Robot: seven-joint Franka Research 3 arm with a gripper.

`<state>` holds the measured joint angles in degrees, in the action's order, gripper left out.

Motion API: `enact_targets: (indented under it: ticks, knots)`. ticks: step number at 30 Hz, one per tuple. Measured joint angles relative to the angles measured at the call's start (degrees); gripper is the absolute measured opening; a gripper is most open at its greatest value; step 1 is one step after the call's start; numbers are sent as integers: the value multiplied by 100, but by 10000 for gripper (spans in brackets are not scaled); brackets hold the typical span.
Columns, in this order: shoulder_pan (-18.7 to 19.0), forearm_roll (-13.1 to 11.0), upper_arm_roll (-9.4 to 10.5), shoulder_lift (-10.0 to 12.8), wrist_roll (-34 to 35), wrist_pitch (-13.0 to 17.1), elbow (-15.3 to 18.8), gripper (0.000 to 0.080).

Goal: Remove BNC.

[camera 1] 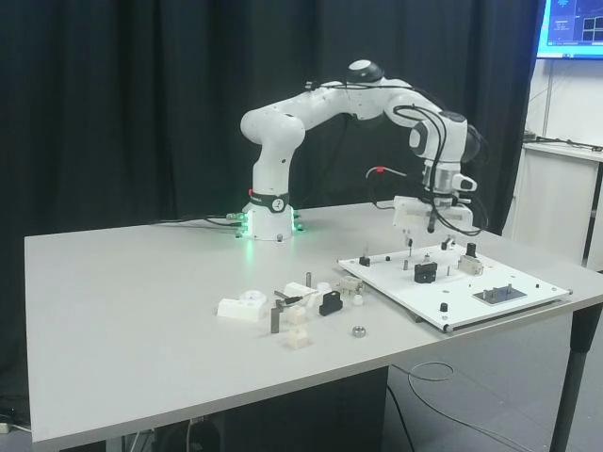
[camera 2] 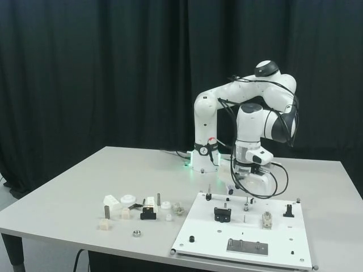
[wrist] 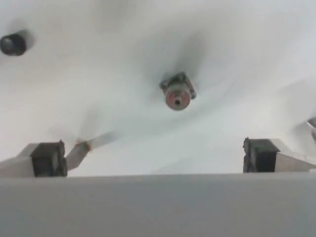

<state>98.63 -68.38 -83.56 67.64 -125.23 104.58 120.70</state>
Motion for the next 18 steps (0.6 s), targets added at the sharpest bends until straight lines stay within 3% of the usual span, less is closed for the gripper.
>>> enact_targets:
  ticks: [18]
  knots:
    - [3,290,-550,-1,325,-521,-171,800]
